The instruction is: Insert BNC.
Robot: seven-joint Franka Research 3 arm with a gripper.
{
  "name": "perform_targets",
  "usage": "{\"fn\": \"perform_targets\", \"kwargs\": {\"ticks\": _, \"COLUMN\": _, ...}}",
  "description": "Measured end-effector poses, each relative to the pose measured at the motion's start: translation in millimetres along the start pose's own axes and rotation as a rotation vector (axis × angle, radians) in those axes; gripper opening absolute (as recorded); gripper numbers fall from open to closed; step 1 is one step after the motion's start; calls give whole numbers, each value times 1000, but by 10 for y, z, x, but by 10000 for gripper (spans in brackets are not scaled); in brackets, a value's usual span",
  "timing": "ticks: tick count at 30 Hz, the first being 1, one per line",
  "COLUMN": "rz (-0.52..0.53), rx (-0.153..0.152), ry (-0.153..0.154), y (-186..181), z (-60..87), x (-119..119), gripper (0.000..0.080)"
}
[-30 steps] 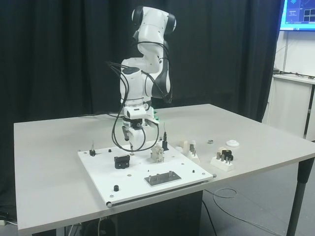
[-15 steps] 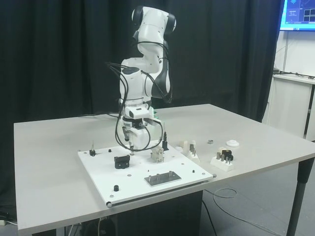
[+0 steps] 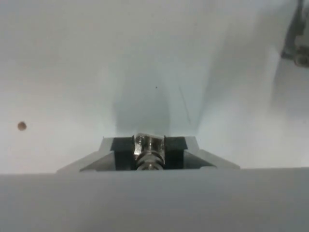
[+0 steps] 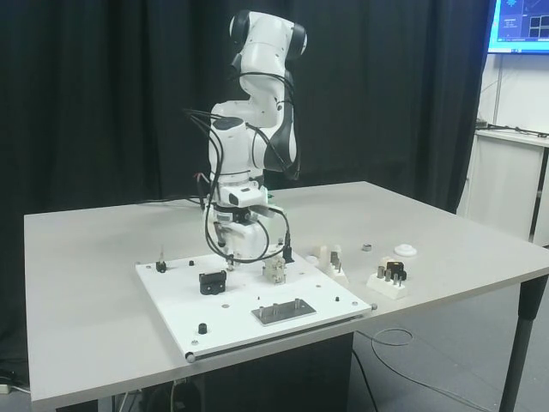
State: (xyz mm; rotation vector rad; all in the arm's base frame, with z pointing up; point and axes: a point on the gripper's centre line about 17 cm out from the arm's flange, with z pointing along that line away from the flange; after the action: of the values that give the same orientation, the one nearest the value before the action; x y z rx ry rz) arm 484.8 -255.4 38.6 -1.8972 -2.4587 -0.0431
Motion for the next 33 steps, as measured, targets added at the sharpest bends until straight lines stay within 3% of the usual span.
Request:
{"fn": "perform_targets", "kwargs": {"ticks": 13, "rz": -106, "rx": 12, "ry": -6, "y": -12, "z": 0, "x": -3, "gripper": 125}}
{"fn": "perform_targets", "kwargs": {"ticks": 19, "rz": -300, "rx": 42, "ry": -19, "y": -27, "z": 0, "x": -6, "gripper": 125}}
{"fn": "perform_targets", "kwargs": {"ticks": 24, "rz": -314, "rx": 51, "ry": -23, "y": -26, "z": 0, "x": -10, "gripper": 125}}
{"fn": "perform_targets", "kwargs": {"ticks": 33, "rz": -251, "rx": 48, "ry": -27, "y": -20, "z": -2, "x": -15, "gripper": 125}}
